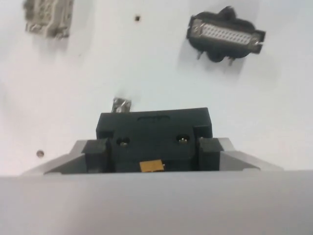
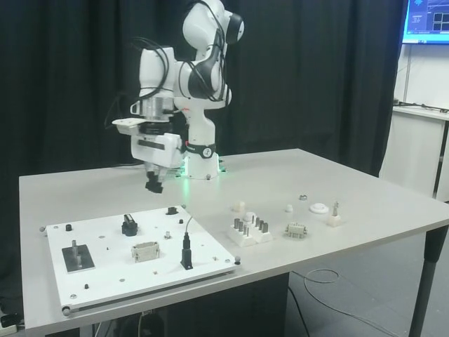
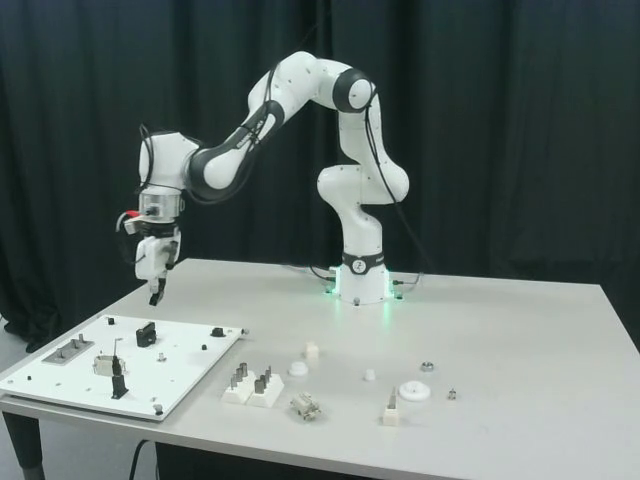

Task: Insert D-SUB.

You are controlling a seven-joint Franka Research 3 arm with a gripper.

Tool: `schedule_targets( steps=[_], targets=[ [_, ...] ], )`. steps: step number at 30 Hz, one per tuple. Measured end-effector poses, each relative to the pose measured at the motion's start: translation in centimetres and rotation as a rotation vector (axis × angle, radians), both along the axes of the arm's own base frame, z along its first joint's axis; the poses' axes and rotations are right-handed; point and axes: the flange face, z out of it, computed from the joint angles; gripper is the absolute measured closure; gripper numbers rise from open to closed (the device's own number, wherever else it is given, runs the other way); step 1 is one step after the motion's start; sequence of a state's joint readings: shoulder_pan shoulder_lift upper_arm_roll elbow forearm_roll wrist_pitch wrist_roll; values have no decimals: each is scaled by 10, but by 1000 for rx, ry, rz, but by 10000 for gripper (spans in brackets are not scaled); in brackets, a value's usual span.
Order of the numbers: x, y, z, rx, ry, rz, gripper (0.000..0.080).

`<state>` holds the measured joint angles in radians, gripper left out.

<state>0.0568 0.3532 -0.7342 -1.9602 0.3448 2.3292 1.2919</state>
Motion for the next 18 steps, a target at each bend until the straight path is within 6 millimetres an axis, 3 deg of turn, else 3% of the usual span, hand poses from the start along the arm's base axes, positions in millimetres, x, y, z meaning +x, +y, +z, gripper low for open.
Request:
schedule_targets(
  steps=[18],
  targets=[
    [-9,-49,-18,80,38,-122,422]
  ],
)
